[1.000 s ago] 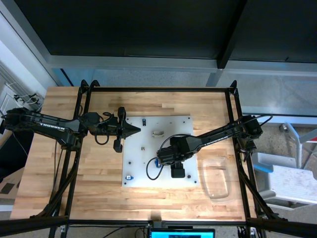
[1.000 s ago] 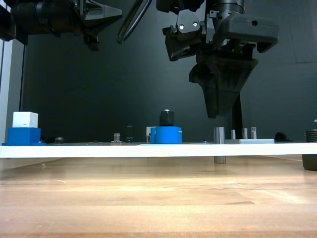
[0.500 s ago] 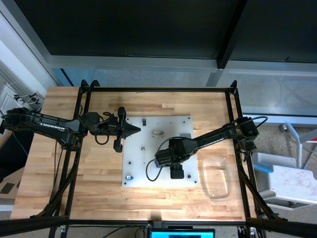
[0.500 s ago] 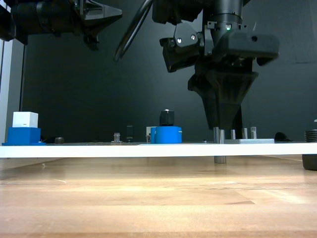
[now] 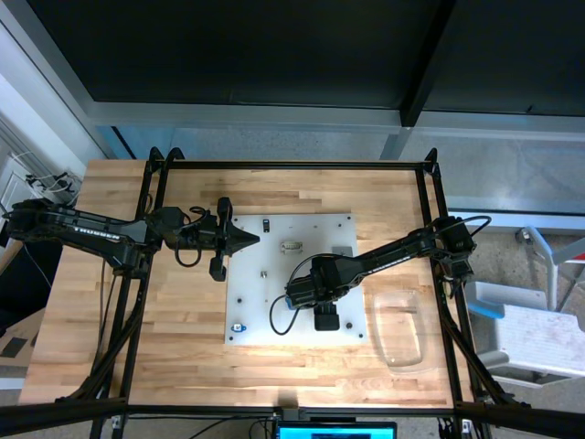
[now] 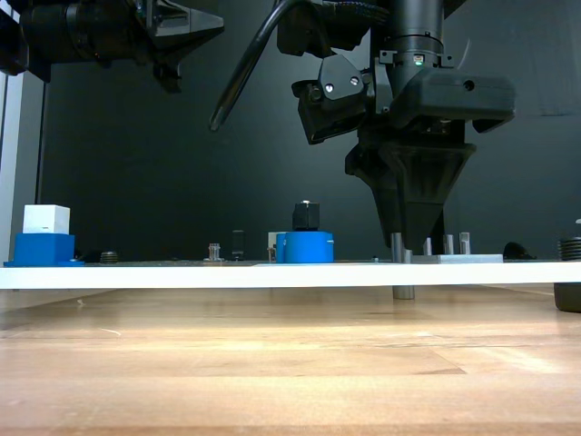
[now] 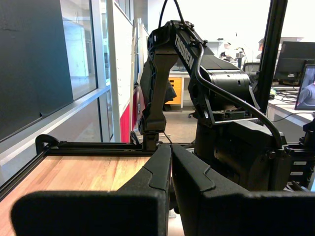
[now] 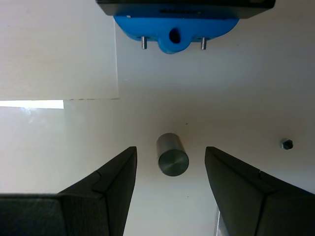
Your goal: Pick the 16mm cylinder and place it in the container
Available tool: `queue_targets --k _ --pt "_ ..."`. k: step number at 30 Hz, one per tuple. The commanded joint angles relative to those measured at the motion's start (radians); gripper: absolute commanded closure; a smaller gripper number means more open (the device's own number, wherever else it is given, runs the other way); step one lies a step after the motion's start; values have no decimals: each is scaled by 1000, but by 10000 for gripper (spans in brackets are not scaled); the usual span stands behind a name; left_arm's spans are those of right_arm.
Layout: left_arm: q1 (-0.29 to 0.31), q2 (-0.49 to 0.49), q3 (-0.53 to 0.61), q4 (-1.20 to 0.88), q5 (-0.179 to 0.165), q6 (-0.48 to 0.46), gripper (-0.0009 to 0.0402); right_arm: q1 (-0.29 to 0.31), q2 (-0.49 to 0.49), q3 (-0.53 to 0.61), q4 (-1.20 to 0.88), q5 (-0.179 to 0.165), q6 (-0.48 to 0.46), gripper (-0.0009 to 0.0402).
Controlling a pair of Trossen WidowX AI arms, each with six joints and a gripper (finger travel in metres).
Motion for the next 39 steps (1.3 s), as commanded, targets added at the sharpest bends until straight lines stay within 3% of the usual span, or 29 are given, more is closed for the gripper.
queue_targets --k 1,9,19,39 --pt "0 0 0 0 0 0 393 0 0 -2 2 0 0 226" --pt "0 0 0 0 0 0 393 0 0 -2 6 0 0 296" --pt "0 0 0 0 0 0 393 0 0 -2 7 0 0 349" --pt "0 0 0 0 0 0 393 0 -31 3 -7 -2 1 366"
